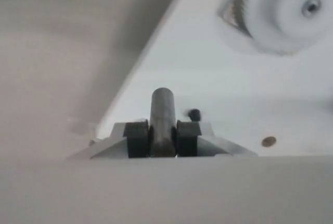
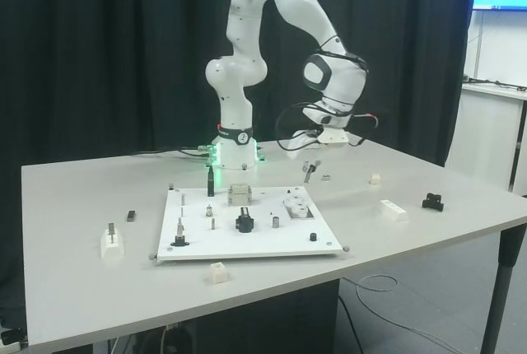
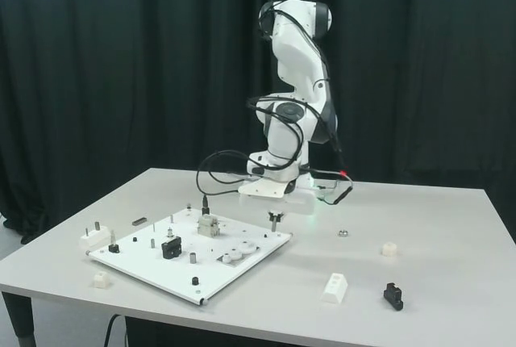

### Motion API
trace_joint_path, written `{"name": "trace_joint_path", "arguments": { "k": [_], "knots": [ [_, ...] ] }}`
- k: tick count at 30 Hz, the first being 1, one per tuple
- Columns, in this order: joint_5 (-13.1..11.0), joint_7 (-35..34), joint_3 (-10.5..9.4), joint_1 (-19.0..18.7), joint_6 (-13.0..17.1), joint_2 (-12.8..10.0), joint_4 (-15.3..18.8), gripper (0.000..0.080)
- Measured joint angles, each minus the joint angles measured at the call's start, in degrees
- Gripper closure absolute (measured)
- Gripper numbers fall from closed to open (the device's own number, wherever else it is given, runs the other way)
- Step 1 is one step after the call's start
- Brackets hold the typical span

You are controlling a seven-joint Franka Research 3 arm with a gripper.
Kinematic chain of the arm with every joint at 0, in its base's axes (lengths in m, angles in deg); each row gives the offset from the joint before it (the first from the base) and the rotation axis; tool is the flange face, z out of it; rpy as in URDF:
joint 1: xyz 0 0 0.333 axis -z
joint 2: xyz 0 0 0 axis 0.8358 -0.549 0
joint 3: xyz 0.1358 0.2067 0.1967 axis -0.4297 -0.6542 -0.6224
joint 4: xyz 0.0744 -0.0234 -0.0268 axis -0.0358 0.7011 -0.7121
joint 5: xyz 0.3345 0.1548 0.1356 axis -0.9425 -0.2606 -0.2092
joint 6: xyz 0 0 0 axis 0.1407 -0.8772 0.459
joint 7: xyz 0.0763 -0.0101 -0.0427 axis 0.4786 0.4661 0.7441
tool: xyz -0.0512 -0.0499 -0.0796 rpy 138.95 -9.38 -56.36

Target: Insert round peg 3.

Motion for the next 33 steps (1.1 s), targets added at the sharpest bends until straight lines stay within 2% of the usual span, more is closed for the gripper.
{"name": "trace_joint_path", "arguments": {
  "k": [17, 33],
  "knots": [
    [2.20, 6.83, 0.55, 6.07, 1.93, 5.45, 6.86, 0.0693],
    [1.89, 13.76, 2.67, 11.07, 5.46, 6.12, 9.54, 0.0693]
  ]
}}
